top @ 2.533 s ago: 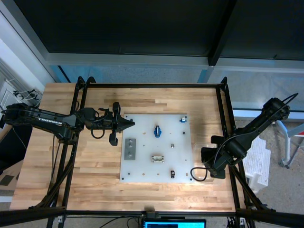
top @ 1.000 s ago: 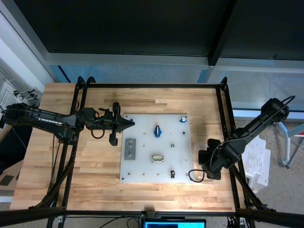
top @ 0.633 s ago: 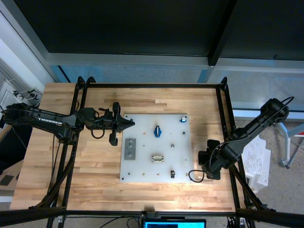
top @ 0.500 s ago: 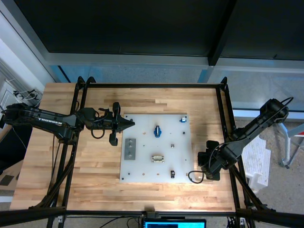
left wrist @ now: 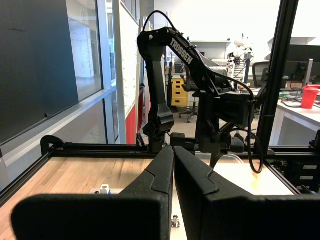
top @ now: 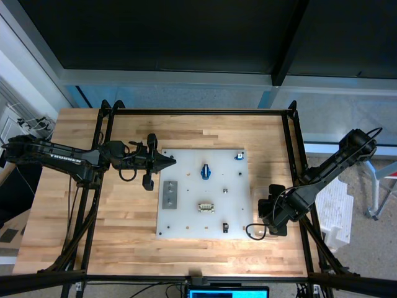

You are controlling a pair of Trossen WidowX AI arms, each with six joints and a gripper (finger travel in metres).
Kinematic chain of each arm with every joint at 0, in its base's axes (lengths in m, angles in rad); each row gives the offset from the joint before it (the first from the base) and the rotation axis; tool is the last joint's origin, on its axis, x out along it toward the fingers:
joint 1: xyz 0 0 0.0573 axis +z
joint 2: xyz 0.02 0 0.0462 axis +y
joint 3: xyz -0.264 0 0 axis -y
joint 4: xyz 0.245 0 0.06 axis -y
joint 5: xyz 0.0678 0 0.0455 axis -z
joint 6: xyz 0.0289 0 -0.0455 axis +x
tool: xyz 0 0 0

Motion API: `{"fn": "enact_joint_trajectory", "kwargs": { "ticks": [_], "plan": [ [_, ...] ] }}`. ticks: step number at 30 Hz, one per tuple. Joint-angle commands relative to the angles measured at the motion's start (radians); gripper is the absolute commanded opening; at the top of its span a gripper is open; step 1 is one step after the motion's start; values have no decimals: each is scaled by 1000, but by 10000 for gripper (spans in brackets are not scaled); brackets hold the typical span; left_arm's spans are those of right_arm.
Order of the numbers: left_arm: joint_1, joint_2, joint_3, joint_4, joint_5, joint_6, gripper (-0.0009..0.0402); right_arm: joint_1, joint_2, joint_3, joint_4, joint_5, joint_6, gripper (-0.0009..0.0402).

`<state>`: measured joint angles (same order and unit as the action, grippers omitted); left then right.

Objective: Pick the 16mm bar and install on taskboard

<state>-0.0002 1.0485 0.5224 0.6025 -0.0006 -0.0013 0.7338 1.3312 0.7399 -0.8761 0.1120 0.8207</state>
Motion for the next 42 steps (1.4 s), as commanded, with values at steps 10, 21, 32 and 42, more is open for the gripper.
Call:
{"fn": "enact_joint_trajectory", "kwargs": {
  "ticks": [10, 21, 32, 42],
  "plan": [
    [0, 0, 0, 0, 0, 0, 0, 2, 0, -5, 14, -8, -18, 131],
    [0, 0, 0, 0, 0, 0, 0, 2, -2, -5, 15, -8, -21, 48],
    [0, 0, 0, 0, 0, 0, 0, 2, -23, 2, 14, -9, -21, 6],
    [0, 0, 0, 0, 0, 0, 0, -6, -68, 122, -136, -26, -26, 1]
  ]
}}
